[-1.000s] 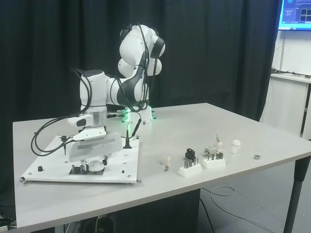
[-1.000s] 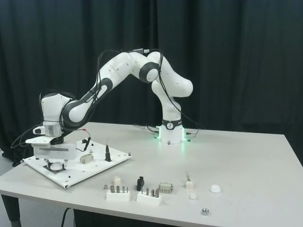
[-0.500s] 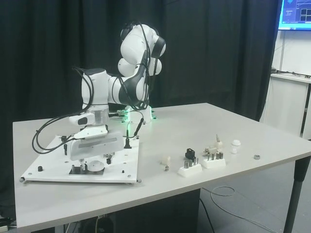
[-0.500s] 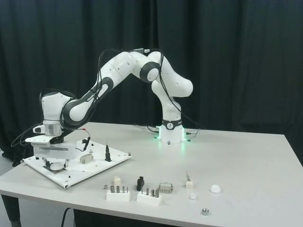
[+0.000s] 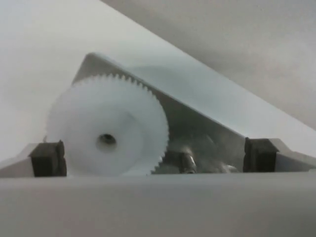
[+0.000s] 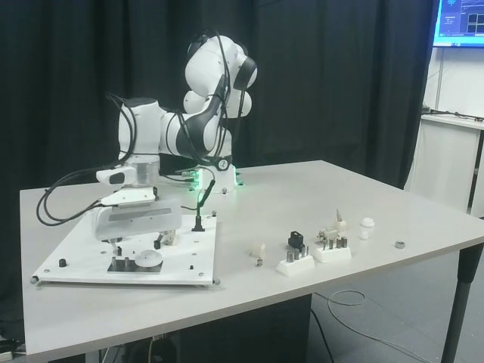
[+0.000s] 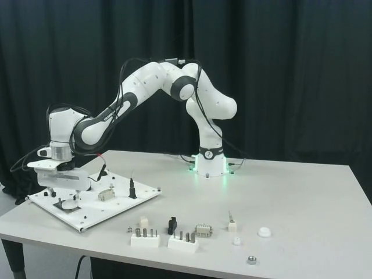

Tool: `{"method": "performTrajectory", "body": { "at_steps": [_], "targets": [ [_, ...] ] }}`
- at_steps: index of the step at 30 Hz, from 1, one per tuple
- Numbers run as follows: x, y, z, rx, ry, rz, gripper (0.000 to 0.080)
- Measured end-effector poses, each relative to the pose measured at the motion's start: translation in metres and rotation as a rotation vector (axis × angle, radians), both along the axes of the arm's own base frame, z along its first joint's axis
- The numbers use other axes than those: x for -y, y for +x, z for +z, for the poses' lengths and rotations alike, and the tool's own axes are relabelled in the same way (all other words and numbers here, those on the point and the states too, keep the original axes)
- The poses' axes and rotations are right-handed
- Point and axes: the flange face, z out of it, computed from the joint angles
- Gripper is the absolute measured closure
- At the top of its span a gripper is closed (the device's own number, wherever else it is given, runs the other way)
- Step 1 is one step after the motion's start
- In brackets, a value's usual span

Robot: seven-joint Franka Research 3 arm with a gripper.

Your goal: Insert large gear.

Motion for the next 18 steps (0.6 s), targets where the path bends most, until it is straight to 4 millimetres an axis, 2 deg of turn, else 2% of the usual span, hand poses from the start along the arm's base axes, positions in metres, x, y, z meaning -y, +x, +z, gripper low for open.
{"method": "performTrajectory", "body": {
  "at_steps": [18],
  "targets": [
    [0.0091, -0.0063, -0.0006, 0.010, -0.003, -0.044, 0.0003]
  ]
}}
